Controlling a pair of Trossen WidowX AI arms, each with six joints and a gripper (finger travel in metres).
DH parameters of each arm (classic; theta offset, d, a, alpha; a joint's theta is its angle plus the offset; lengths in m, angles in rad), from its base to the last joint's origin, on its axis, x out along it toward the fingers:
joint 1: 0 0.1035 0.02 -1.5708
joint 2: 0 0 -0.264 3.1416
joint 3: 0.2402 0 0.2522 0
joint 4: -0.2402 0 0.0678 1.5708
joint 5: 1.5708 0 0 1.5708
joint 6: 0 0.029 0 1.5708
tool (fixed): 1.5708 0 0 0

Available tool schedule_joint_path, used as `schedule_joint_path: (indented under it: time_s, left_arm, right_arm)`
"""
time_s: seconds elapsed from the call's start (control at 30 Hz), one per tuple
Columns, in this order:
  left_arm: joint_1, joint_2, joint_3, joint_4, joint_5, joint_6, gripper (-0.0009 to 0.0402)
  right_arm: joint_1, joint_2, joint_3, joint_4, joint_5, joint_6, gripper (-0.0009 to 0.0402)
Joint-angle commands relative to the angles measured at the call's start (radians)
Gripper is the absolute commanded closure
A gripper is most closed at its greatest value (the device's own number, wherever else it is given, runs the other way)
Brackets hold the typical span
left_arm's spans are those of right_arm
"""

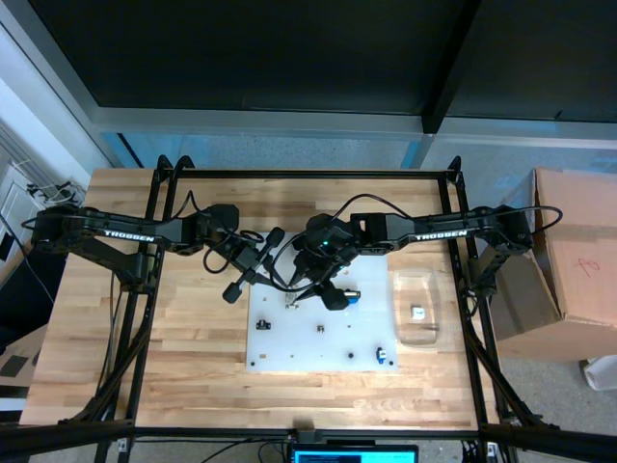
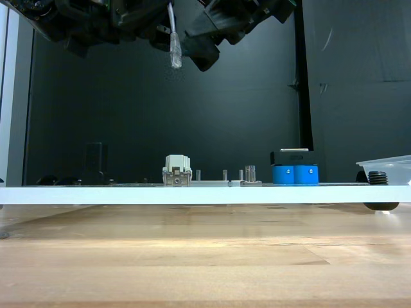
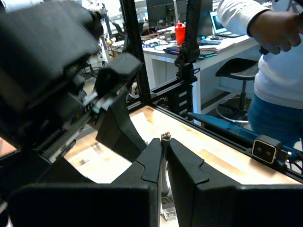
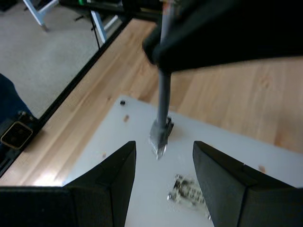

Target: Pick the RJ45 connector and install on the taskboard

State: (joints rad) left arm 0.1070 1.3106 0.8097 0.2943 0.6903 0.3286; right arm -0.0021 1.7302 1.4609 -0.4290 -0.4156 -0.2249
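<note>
The RJ45 connector (image 2: 175, 56) hangs plug-down on its short grey cable, high above the white taskboard (image 2: 205, 194). My left gripper (image 3: 164, 144) is shut on the cable just above the plug (image 3: 168, 208) and sits over the board's far left corner (image 1: 253, 270). In the right wrist view the plug (image 4: 159, 137) dangles between the open fingers (image 4: 111, 189) of my right gripper (image 4: 163, 150), without touching them. A small port (image 4: 188, 190) lies on the board below it. The right gripper (image 1: 323, 287) hovers over the board's far middle, close to the left one.
The board carries a white socket block (image 2: 177, 172), a metal post (image 2: 250, 174) and blue parts (image 2: 295, 173). A clear plastic tray (image 1: 418, 309) lies right of the board. Black frame rails (image 1: 308, 175) ring the table. A cardboard box (image 1: 574, 260) stands far right.
</note>
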Motion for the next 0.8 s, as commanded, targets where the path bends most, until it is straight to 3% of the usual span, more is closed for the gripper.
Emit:
schedule_joint_path:
  time_s: [0.03,0.57,0.8]
  left_arm:
    - [0.003,0.0,0.0,-0.028,-0.002,0.003,0.0394]
    - [0.005,0.0,0.0,-0.013,-0.018,0.006,0.0394]
    - [0.005,0.0,0.0,-0.007,-0.021,0.007,0.0394]
  right_arm:
    - [0.001,0.006,0.002,0.021,0.0,0.002,0.0229]
    - [0.003,0.031,0.002,0.074,-0.03,0.006,0.023]
    - [0.003,0.031,0.002,0.076,-0.031,-0.001,0.0271]
